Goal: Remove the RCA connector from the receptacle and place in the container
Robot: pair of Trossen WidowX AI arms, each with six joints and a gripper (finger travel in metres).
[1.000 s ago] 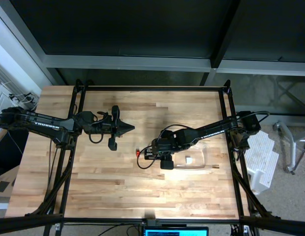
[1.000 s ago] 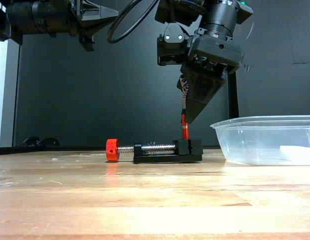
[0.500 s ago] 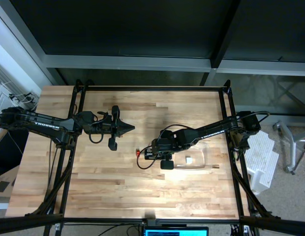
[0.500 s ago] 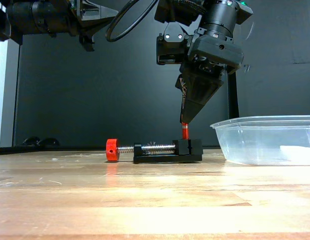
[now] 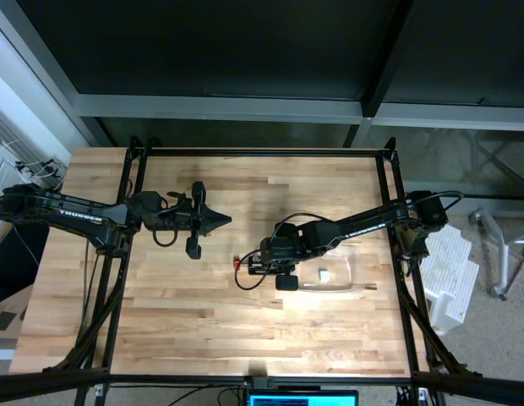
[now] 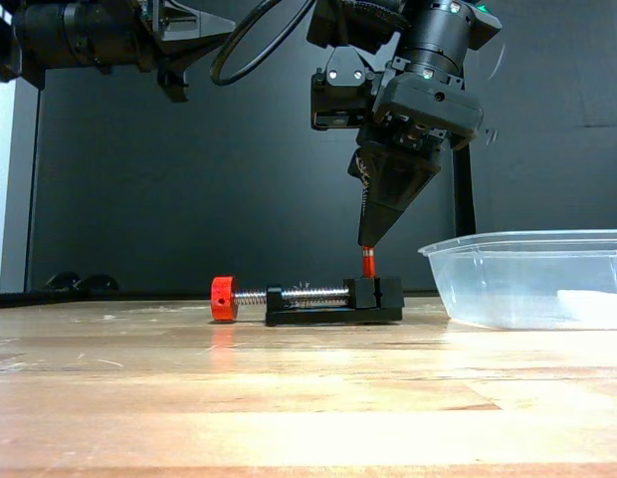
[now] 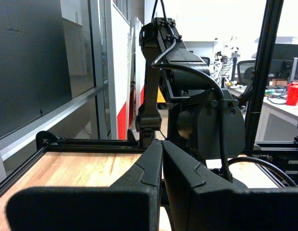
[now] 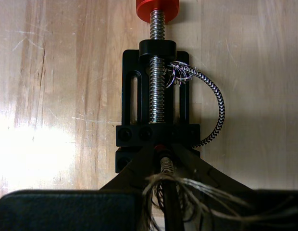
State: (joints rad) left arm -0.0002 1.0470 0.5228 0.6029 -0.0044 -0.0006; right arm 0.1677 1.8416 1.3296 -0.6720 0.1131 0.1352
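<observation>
The receptacle (image 6: pixel 333 299) lies on the wooden table, a black blocky fixture with a red-orange cap (image 6: pixel 223 298) at its left end. From its right end the RCA connector (image 6: pixel 367 262) stands upright, a slim red plug. My right gripper (image 6: pixel 366 242) points straight down onto the plug's top, fingers shut around the RCA connector (image 8: pixel 160 147) and its frayed braided lead. The container (image 6: pixel 527 279) stands just right of the fixture. My left gripper (image 5: pixel 220 220) hangs parked and shut over the table's left half, well away.
A small white square piece (image 5: pixel 324 275) lies inside the container (image 5: pixel 351 269). A braided wire loop (image 8: pixel 214 103) curls off the receptacle's (image 8: pixel 130 101) side. The black frame rails (image 5: pixel 127 254) run along the table's edges.
My right gripper's fingers have closed in around the braided lead and the plug's top. The plug still stands in the fixture. The left arm has not moved.
</observation>
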